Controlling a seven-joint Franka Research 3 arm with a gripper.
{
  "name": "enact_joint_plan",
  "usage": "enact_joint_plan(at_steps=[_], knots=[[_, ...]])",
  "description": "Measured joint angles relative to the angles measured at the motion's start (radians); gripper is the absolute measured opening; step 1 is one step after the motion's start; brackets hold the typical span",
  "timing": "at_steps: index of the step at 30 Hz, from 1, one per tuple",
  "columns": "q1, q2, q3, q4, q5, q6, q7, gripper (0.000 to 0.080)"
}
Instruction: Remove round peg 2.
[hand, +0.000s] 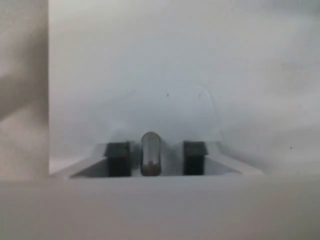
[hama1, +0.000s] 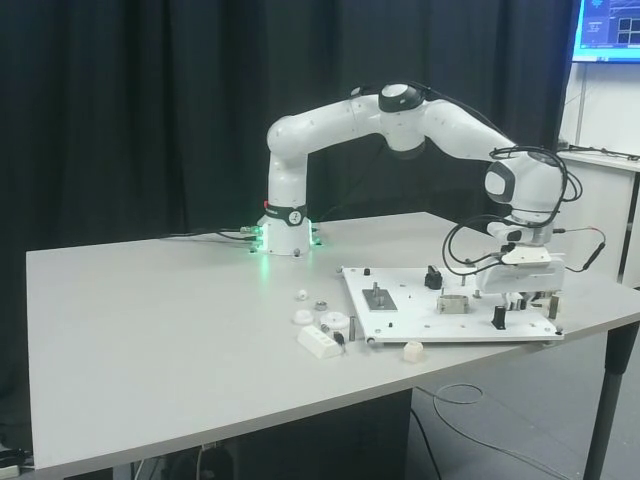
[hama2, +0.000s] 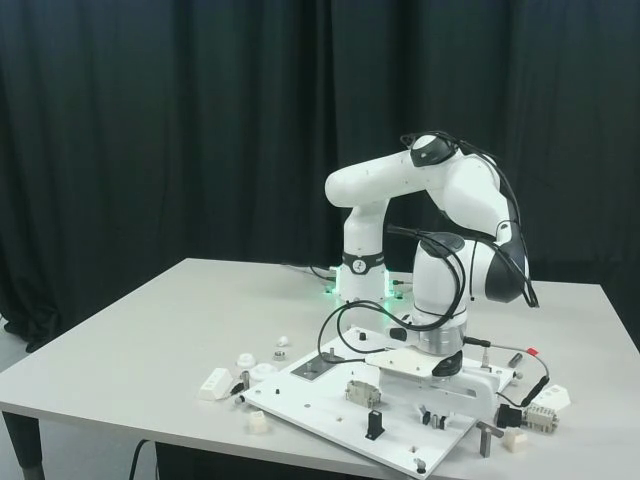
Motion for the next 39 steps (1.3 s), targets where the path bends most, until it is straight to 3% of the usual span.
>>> enact_joint_plan(at_steps=[5, 6, 39], knots=[[0.001, 0.000, 0.001, 0.000, 0.006, 0.004, 0.000, 0.0352], [0.002, 0.000, 0.001, 0.000, 0.006, 0.005, 0.000, 0.0074], [0.020, 0.001, -0.013, -0.003, -0.031, 0.006, -0.031, 0.0075]])
